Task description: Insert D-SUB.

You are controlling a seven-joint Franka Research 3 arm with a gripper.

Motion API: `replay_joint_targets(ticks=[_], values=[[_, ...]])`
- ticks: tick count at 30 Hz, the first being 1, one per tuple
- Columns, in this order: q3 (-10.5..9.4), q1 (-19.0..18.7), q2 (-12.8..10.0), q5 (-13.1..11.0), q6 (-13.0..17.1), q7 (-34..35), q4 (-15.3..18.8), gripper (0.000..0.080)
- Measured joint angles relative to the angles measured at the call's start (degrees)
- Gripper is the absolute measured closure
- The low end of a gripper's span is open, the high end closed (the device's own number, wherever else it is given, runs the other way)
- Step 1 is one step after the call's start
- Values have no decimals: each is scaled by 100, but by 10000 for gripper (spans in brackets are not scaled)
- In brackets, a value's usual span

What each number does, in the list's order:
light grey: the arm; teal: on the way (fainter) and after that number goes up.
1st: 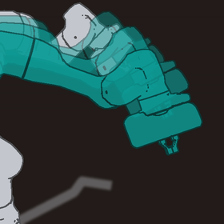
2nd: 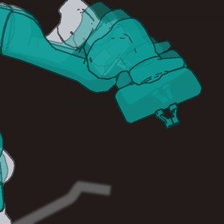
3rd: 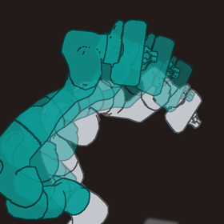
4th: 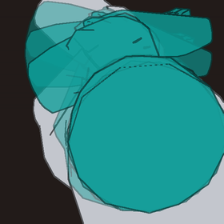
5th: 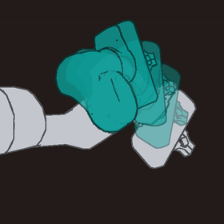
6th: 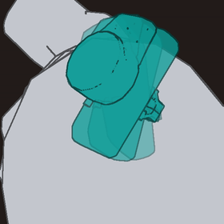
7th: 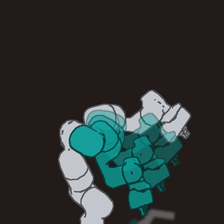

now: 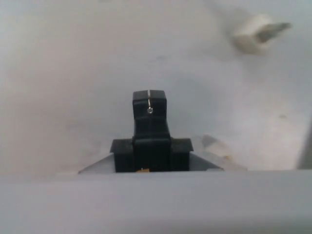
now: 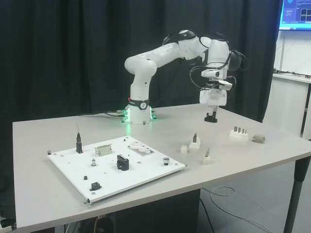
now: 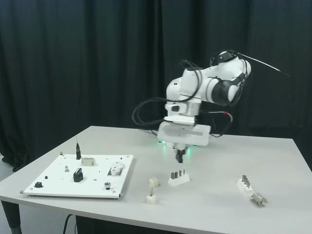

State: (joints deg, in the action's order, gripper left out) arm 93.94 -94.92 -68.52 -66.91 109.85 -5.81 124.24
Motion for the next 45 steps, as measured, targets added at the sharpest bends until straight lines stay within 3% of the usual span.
replay_joint_targets(ticks=[24, 45], values=[[-81, 2313, -17, -3, -36, -1411, -803, 655], [-105, 4003, -274, -45, -284, -2431, -1397, 655]])
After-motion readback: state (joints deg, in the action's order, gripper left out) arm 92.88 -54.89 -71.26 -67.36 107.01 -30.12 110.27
